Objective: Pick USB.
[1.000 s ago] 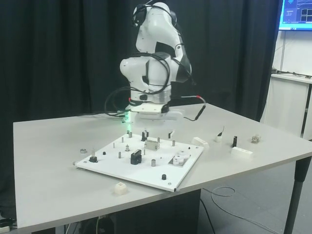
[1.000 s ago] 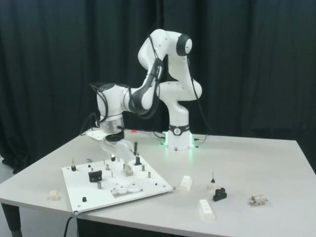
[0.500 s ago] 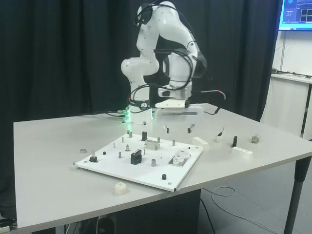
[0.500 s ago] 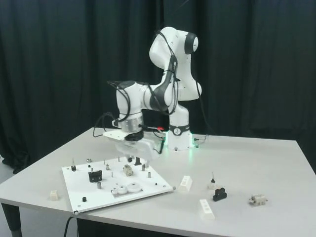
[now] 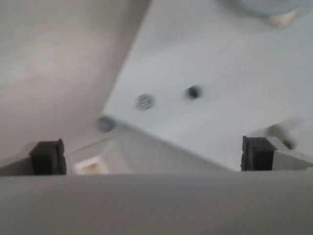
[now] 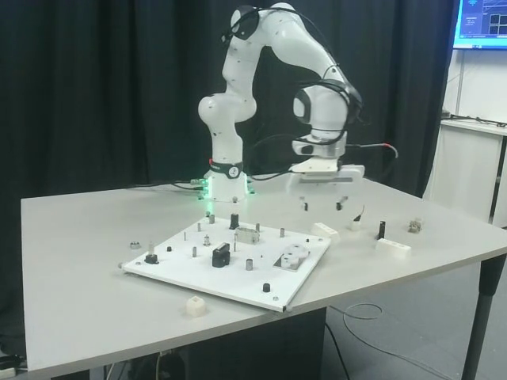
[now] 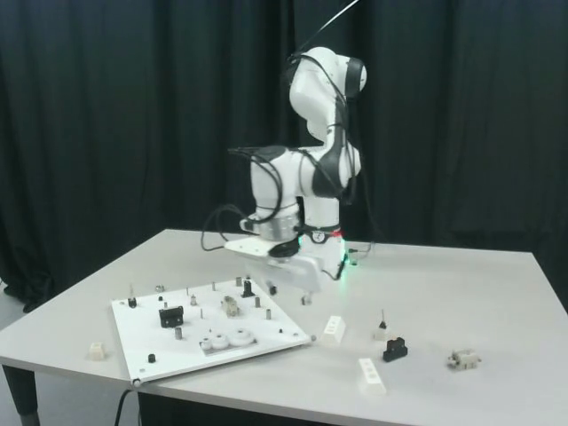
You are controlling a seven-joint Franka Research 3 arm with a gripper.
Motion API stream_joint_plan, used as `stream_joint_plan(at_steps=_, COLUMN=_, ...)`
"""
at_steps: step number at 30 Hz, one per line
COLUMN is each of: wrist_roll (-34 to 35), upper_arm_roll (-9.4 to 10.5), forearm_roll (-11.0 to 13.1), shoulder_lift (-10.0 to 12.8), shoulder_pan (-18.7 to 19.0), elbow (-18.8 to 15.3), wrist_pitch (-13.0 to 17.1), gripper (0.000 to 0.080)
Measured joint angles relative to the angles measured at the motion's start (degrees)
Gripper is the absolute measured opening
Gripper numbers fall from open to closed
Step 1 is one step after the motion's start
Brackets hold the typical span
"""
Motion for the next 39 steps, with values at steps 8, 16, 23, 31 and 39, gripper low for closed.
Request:
stream_joint_plan(at_steps=8, wrist_roll=5.34, upper_arm_roll=2.89, forearm_roll=0.75, shoulder_lift=-0.03, shoulder_pan=2.85, elbow=0.93, wrist_pitch=-0.72, gripper=0.0800)
stream_joint_plan(at_steps=16, wrist_roll=10.64, upper_arm_roll=5.57, forearm_roll=0.79, shoulder_lift=0.00, shoulder_pan=5.44, elbow=1.78, wrist_pitch=-0.87, gripper=0.0800)
stream_joint_plan(at_steps=23, wrist_roll=15.97, upper_arm_roll=7.68, forearm_roll=0.79, shoulder_lift=0.52, shoulder_pan=7.46, elbow=2.11, wrist_pitch=-0.78, gripper=0.0800)
stream_joint_plan(at_steps=31, wrist_roll=19.58, upper_arm_roll=9.70, forearm_roll=0.79, shoulder_lift=2.32, shoulder_pan=9.14, elbow=2.40, wrist_pitch=-0.73, gripper=0.0800)
stream_joint_plan(at_steps=39, wrist_roll=19.20, upper_arm_roll=11.67, forearm_roll=0.78, shoulder_lift=4.99, shoulder_pan=9.56, elbow=3.17, wrist_pitch=-0.27, gripper=0.0800)
